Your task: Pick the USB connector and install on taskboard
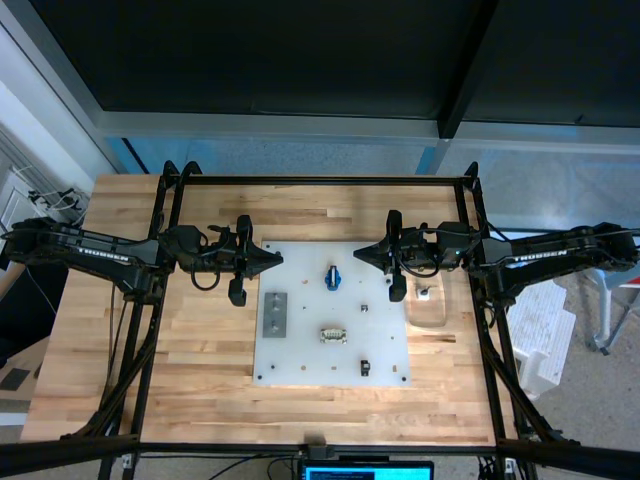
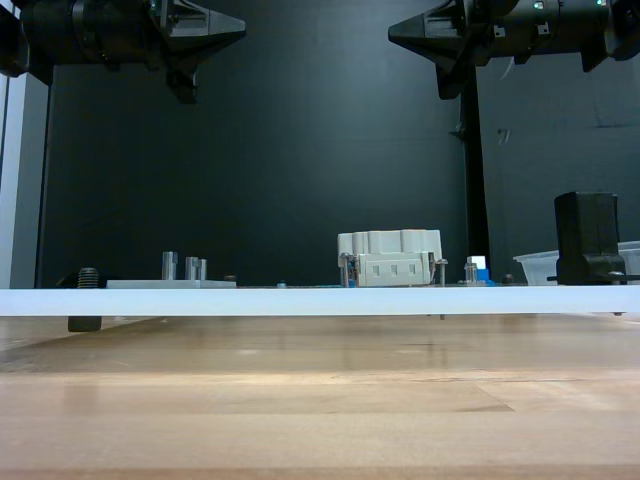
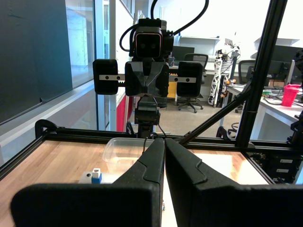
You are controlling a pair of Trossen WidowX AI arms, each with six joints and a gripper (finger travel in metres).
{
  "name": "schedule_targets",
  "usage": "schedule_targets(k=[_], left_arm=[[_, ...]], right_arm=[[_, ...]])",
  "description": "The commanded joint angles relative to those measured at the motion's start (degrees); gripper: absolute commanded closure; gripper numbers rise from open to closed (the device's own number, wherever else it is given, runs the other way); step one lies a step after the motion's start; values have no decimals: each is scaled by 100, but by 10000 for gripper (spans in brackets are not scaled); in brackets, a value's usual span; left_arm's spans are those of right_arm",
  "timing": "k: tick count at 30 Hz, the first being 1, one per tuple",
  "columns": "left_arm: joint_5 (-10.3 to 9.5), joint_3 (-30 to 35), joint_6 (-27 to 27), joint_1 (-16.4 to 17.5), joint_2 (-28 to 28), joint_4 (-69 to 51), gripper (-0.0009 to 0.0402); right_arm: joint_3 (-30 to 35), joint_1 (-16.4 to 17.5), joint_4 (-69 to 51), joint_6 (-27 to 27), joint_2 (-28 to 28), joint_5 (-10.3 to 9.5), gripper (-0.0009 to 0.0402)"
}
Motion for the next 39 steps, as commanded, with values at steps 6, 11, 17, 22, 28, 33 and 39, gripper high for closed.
schedule_targets(k=[6, 11, 17, 22, 28, 33, 39], left_arm=[[2, 2, 2, 0, 2, 4, 393], [2, 0, 2, -2, 2, 2, 393], [2, 2, 2, 0, 2, 2, 393], [2, 0, 2, -2, 2, 2, 393], [2, 0, 2, 0, 2, 2, 393], [2, 0, 2, -2, 2, 2, 393], [2, 0, 2, -2, 2, 2, 393]], right_arm=[[0, 2, 4, 4, 0, 0, 393], [0, 4, -50, 9, -33, -114, 393], [232, 4, -1331, 103, -402, -48, 393], [616, 2, -2946, 118, -852, -31, 393], [1196, 0, -5012, 105, -1342, 26, 393], [1650, 0, -6623, 101, -1569, 120, 393], [2065, 2, -8332, 81, -1591, 160, 393]])
